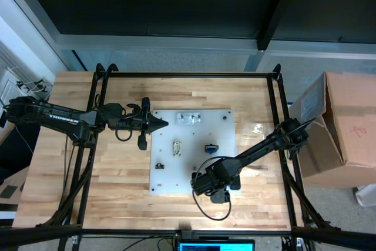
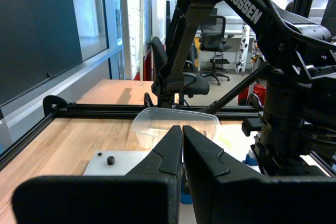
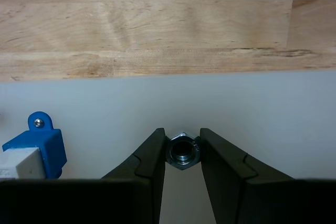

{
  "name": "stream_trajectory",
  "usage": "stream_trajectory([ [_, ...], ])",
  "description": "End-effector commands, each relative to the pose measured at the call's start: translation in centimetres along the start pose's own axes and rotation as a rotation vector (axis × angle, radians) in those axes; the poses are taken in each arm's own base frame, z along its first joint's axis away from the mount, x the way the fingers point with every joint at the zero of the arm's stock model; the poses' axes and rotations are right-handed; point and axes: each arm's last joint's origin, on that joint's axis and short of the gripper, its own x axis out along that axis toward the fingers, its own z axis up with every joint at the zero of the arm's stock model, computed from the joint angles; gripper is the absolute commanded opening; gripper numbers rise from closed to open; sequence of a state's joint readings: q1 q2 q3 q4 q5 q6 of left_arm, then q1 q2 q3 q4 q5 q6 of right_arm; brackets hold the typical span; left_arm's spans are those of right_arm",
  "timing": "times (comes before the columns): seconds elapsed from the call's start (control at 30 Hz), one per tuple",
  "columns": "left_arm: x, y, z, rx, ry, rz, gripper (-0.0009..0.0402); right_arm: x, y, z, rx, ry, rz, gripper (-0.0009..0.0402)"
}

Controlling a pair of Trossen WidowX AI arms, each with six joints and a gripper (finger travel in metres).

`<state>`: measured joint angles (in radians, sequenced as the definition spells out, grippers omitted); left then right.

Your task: Pick the M12 nut and place it on its threads and fasten

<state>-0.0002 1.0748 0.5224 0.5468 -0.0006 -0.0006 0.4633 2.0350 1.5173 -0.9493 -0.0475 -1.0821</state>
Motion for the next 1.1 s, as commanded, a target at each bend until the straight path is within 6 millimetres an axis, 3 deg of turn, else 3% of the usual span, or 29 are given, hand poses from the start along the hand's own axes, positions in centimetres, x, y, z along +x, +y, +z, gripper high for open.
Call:
stream_trajectory([
  [0.03, 0.01, 0.00, 0.01, 0.000, 0.000, 0.000, 0.0000, 0.20, 0.02, -0.08, 0.016, 0.005, 0.006, 0.0012],
  [0.17, 0.01, 0.01, 0.01, 0.000, 0.000, 0.000, 0.0000, 0.19, -0.07, -0.27, 0.098, 0.006, 0.006, 0.0012],
  [0.37, 0.01, 0.00, 0.01, 0.000, 0.000, 0.000, 0.0000, 0.16, -0.14, -0.53, 0.389, 0.010, 0.008, 0.0012],
  [1.1, 0.01, 0.01, 0.01, 0.000, 0.000, 0.000, 0.0000, 0.17, -0.14, -0.55, 1.155, 0.010, 0.002, 0.0012],
])
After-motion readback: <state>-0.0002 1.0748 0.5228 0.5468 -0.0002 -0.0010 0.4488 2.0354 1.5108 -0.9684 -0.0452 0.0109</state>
